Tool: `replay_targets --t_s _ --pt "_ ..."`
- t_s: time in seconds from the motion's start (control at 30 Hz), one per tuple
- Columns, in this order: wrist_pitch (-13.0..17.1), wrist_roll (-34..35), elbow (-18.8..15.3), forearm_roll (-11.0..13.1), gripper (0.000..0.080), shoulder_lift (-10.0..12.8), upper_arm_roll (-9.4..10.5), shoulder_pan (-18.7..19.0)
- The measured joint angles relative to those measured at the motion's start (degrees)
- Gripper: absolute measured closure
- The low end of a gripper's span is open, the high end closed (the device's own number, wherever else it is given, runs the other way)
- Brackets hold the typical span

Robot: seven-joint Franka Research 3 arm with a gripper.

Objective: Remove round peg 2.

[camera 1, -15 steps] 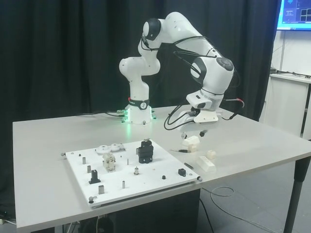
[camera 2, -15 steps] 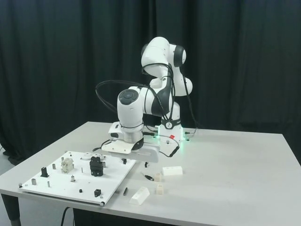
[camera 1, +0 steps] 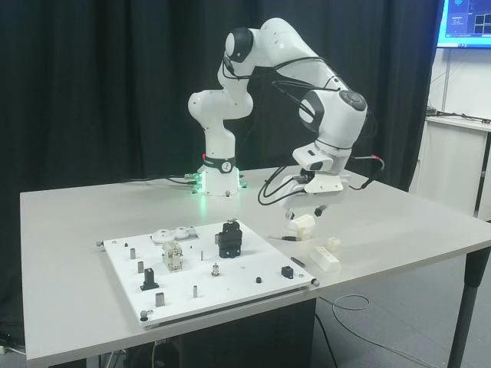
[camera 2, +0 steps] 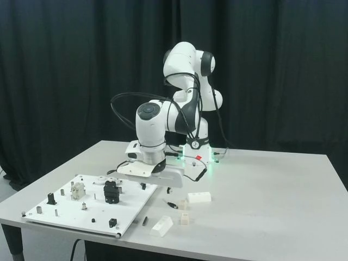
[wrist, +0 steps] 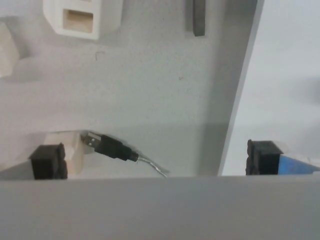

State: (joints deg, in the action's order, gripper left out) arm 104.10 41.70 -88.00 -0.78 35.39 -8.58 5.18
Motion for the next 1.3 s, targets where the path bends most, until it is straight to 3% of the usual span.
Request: replay_targets --t_s 1.3 --pt "1.2 0.3 -0.7 -0.1 0.0003 -1.5 0.00 0.4"
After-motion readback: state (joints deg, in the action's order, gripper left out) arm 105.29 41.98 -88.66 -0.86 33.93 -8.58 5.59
